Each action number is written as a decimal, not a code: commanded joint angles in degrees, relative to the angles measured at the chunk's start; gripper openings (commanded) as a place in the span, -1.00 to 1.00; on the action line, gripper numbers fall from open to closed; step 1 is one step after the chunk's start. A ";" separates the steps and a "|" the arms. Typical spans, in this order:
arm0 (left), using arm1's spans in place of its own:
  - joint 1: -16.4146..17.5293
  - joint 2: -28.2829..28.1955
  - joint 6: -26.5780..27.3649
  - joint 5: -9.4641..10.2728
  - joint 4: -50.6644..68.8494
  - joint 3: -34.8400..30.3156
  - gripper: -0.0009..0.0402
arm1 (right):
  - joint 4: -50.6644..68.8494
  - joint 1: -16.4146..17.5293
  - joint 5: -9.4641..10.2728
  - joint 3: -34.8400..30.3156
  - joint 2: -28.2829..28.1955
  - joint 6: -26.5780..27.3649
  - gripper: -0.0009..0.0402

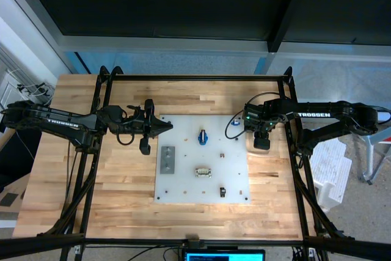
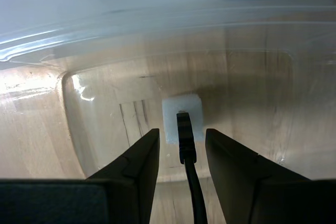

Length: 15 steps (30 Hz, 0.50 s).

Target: Pick the USB connector and install on taskboard

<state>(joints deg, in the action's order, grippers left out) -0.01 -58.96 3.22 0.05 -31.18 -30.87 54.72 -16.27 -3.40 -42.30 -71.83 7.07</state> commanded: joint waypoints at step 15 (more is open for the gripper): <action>0.02 0.00 0.00 0.00 0.00 0.00 -0.96 | 0.00 0.02 -0.02 0.02 0.04 0.15 -0.95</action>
<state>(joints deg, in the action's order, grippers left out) -0.01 -58.96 3.25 0.05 -31.18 -30.87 54.74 -16.27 -3.42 -42.26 -71.81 7.22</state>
